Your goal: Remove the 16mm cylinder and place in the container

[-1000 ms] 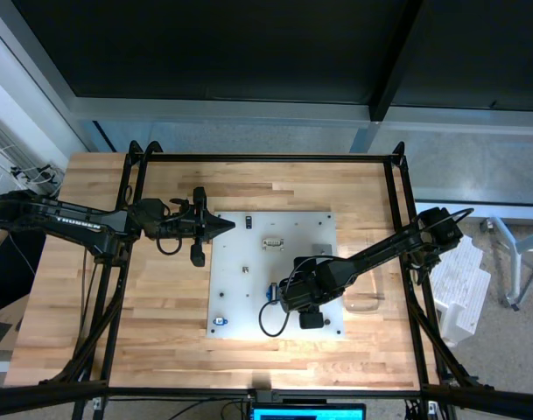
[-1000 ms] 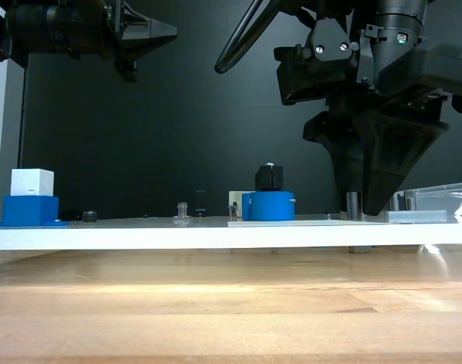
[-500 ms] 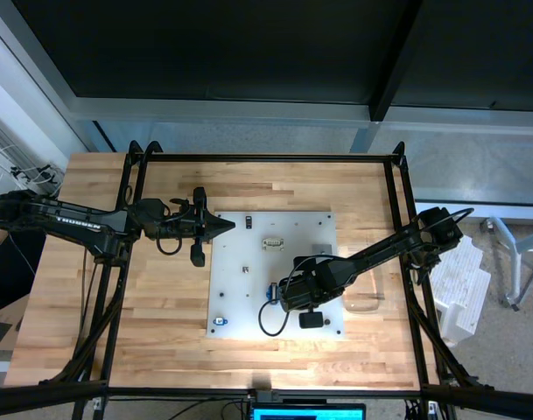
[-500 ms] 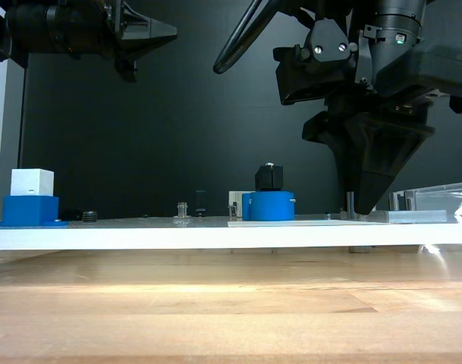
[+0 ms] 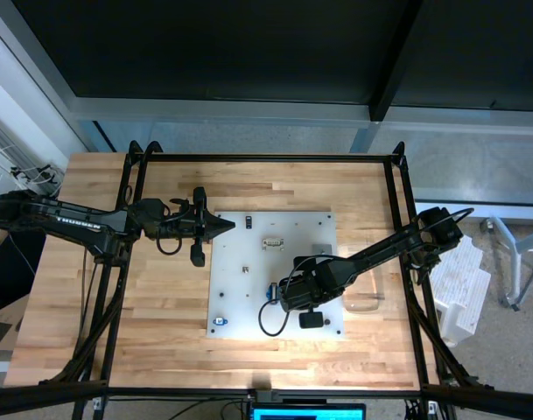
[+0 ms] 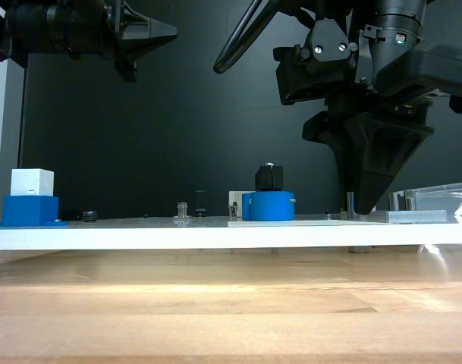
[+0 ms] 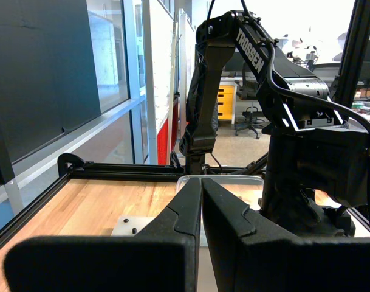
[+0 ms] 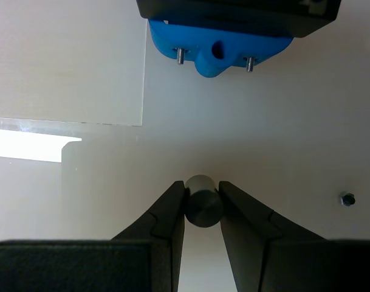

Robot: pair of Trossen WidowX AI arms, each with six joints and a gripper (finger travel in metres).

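Note:
The 16mm cylinder (image 8: pixel 203 202), a stubby silver-grey peg, stands upright on the white board (image 5: pixel 248 293). My right gripper (image 8: pixel 202 190) points straight down at it and is shut on it, one finger pressing each side. In the low view only a sliver of the cylinder (image 6: pixel 350 205) shows beside the right gripper (image 6: pixel 359 206), still down at board level. From above, the right gripper (image 5: pixel 291 296) hides the cylinder. The container (image 5: pixel 368 285), a clear tray, lies just right of the board, also seen as the container (image 6: pixel 443 202). My left gripper (image 5: pixel 226 225) hovers shut over the board's far left edge.
A blue cylindrical part (image 6: pixel 272 205) with a black top stands on the board close to the right gripper, and is the blue part (image 8: pixel 218 41) in the right wrist view. A blue block with a white cube (image 6: pixel 31 199) sits at the board's left. A black frame rims the table.
Over the past second the right gripper's fingers closed in around the cylinder, covering most of it in the low view. The left arm has stayed still.

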